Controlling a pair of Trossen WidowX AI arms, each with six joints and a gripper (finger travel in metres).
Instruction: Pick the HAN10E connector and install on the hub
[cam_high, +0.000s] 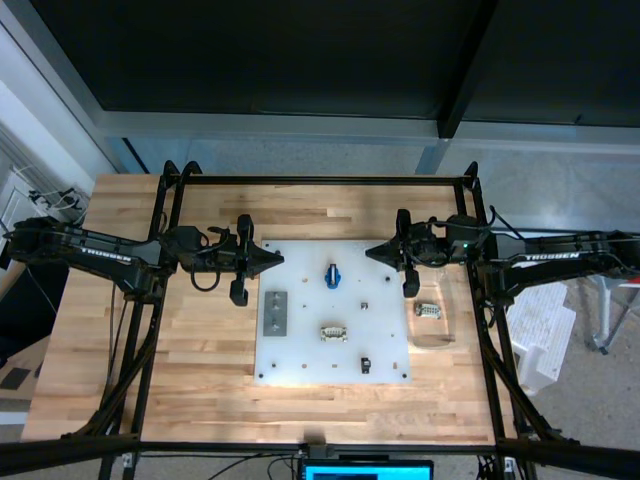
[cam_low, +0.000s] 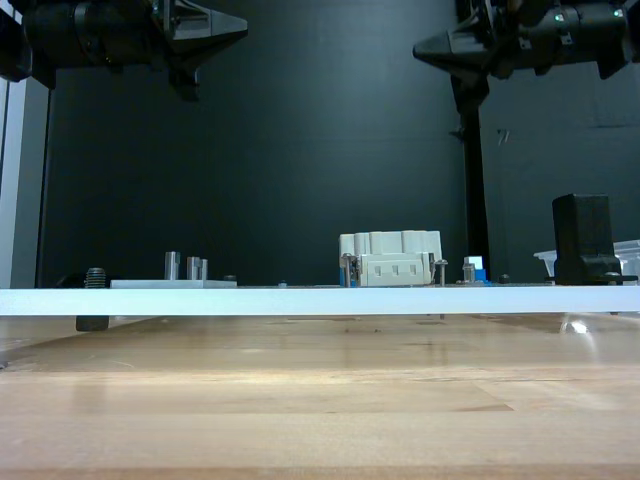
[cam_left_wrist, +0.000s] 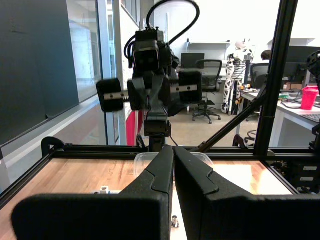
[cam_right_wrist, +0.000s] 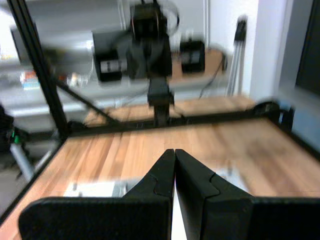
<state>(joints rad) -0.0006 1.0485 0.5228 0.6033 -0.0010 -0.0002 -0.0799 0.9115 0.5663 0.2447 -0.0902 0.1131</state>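
Note:
The HAN10E connector (cam_high: 428, 310), small and pale grey, lies in a clear tray (cam_high: 431, 342) just right of the white board (cam_high: 300, 350). The hub (cam_high: 334, 332) stands on the board's near middle, beige with silvery end flanges (cam_low: 392, 262). My left gripper (cam_high: 278, 256) hovers shut above the board's far left corner, high over the table (cam_low: 240, 22). My right gripper (cam_high: 372, 252) hangs shut above the board's far right part (cam_low: 420, 45), behind and left of the tray. Both wrist views show the fingertips pressed together (cam_left_wrist: 173, 150) (cam_right_wrist: 174, 152) with nothing held.
A grey metal block with two holes (cam_high: 275, 312) sits on the board's left. A blue fitting (cam_high: 333, 274) stands near the far middle, and a small black part (cam_high: 366, 364) near the front right. A black frame (cam_high: 320, 181) rings the table.

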